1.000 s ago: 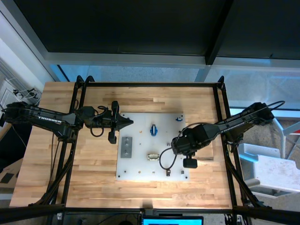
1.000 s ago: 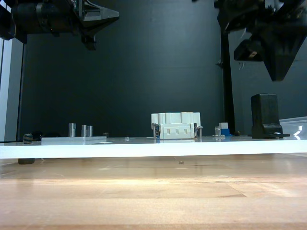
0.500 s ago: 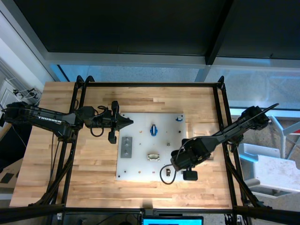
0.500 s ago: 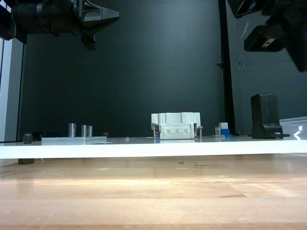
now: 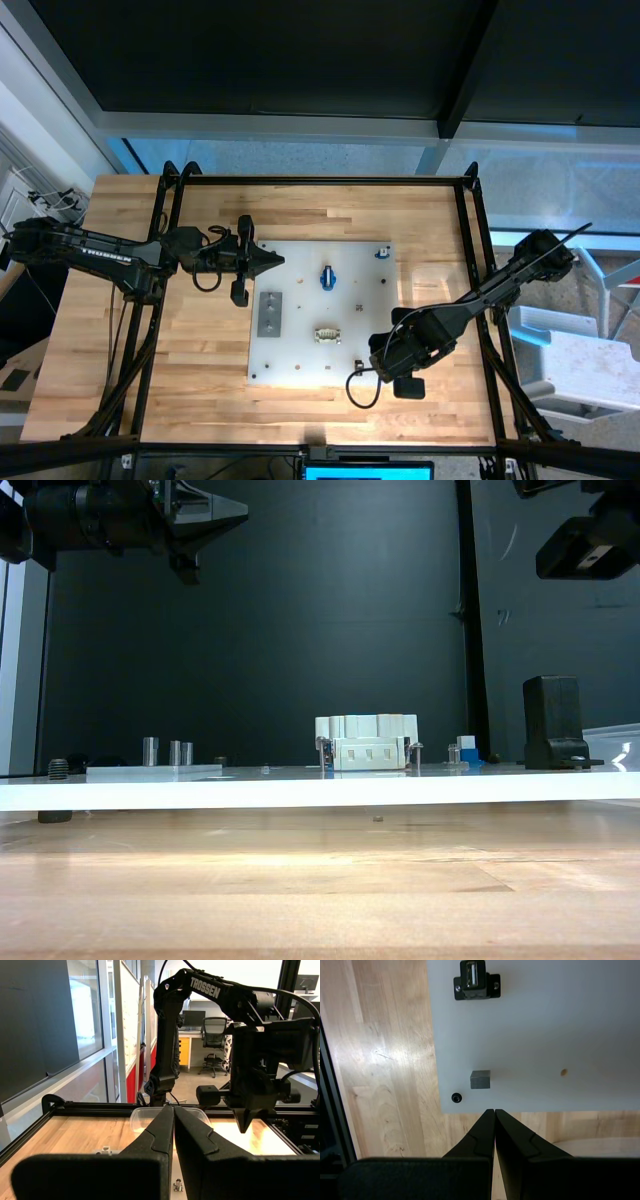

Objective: Pick the 16mm bar from the taskboard and place it in the container

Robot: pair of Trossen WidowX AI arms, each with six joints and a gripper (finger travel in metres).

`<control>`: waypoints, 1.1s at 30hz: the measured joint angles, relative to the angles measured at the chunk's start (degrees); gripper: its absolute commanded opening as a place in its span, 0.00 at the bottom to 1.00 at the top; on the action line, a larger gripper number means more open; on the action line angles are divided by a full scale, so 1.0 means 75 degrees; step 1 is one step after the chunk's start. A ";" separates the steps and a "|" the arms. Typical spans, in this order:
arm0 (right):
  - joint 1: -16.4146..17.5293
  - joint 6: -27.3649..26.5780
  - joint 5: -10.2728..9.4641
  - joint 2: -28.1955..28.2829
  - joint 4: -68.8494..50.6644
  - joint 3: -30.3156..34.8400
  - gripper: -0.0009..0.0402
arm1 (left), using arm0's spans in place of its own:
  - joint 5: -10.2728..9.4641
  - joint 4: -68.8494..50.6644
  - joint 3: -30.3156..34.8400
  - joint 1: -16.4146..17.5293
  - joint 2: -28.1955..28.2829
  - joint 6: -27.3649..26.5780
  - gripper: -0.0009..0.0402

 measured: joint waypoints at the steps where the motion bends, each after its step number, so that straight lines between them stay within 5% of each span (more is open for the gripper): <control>1: 0.0041 0.0003 -0.0006 0.0055 0.0000 0.0017 0.02 | 0.0000 -0.0003 0.0003 0.0000 -0.0003 0.0000 0.02; 7: 0.0149 0.0114 0.0090 0.0245 0.0224 0.0061 0.08 | 0.0000 0.0000 0.0003 0.0000 0.0000 0.0000 0.02; 14: 0.0163 0.0087 0.0379 0.0297 0.0239 0.0061 0.29 | 0.0000 0.0000 0.0000 0.0000 -0.0003 -0.0003 0.02; 22: 0.0166 0.0061 0.0405 0.0300 0.0332 -0.0015 0.50 | 0.0000 -0.0003 0.0003 0.0000 0.0000 -0.0003 0.02; 33: 0.0175 -0.0096 0.0580 0.0329 0.0930 -0.0487 0.56 | 0.0000 -0.0003 0.0000 0.0000 -0.0003 0.0000 0.02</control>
